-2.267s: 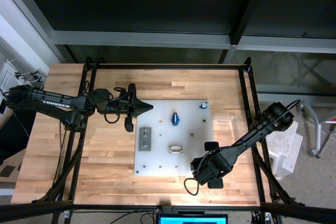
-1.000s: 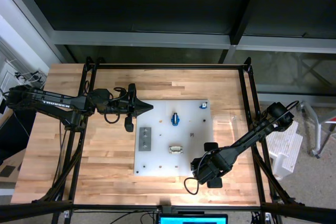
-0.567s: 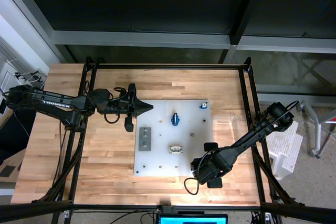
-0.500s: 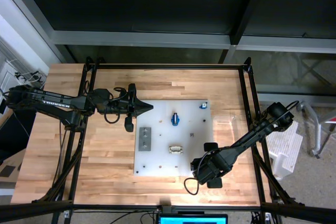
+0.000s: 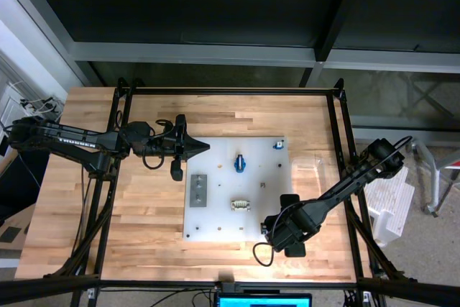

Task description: Pick the 16mm bar and install on taskboard

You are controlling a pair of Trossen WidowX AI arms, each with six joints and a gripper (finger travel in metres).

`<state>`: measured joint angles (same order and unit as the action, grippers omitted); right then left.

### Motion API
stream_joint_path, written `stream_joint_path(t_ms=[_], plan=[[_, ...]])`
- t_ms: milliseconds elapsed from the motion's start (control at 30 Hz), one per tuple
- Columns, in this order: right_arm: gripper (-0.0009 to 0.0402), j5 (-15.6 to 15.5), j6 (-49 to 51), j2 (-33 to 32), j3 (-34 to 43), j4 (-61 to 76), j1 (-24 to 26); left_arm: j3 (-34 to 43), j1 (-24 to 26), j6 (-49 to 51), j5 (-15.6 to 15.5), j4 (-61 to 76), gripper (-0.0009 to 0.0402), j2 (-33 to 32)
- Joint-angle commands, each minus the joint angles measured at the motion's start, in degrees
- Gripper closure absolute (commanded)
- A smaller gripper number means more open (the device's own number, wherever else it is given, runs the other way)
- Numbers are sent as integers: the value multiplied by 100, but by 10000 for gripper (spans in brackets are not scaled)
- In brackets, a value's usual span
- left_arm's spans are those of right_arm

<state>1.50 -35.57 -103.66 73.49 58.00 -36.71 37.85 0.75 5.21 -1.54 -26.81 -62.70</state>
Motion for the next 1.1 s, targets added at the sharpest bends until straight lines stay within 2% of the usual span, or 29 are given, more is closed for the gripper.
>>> stream_joint_path(t_ms=[33,333,800,933,1100], plan=[[184,-2,0,195,4,68,-2,2,0,-2,0,-2,393,-2],[185,-4,2,710,4,155,-4,2,0,0,0,-2,393,-2],[187,0,55,758,2,122,-2,2,0,0,0,-2,393,-2],[215,68,66,758,2,103,-2,2,0,0,0,-2,393,-2],[276,199,66,850,2,85,57,2,0,0,0,-2,393,-2]])
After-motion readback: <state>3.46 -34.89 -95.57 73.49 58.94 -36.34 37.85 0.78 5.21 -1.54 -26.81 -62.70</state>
